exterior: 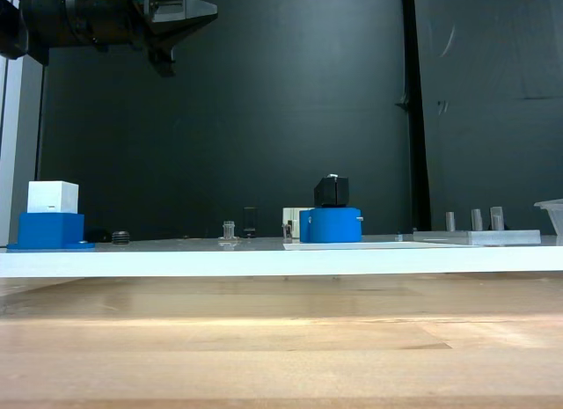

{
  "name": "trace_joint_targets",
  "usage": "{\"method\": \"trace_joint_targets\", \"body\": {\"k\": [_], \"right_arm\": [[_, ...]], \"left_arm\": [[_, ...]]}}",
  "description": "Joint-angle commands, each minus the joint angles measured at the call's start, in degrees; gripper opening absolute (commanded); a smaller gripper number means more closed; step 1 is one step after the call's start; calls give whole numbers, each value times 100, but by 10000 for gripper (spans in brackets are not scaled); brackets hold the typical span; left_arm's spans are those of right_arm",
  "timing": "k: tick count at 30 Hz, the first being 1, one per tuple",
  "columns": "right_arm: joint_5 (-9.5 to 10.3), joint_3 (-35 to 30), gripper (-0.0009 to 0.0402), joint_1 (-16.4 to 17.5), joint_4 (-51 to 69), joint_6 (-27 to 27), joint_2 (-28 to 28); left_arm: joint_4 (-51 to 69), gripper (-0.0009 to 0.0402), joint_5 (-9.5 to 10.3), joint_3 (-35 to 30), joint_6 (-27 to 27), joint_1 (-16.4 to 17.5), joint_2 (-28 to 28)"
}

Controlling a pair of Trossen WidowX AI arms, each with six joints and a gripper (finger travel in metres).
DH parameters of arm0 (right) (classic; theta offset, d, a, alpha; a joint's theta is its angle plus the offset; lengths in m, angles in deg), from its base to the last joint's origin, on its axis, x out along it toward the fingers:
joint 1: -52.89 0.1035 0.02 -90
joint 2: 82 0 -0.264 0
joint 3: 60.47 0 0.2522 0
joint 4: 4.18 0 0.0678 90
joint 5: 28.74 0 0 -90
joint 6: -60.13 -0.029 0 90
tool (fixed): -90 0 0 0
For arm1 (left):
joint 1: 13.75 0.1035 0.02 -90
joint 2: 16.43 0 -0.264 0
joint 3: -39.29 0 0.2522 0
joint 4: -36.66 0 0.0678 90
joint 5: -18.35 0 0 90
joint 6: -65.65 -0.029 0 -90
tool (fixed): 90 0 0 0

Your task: Remove the 16mm cylinder and place in the container

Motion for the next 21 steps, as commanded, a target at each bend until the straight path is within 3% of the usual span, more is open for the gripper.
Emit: {"method": "trace_joint_targets", "body": {"k": [1,4,9,15,21], "right_arm": [[-9,-50,214,-22,2,22,-149],[-76,-146,205,-208,-9,195,-380],[-535,-216,166,-636,-358,715,-883],[-1309,-212,112,-1010,-911,1456,-1351],[-1342,-197,50,-1606,-1808,2566,-1513]], "left_arm": [[0,0,0,0,-2,2,2],[0,0,0,0,0,2,2],[0,0,0,0,0,0,2],[0,0,0,0,-2,2,2],[0,0,0,0,-2,0,2]]}}
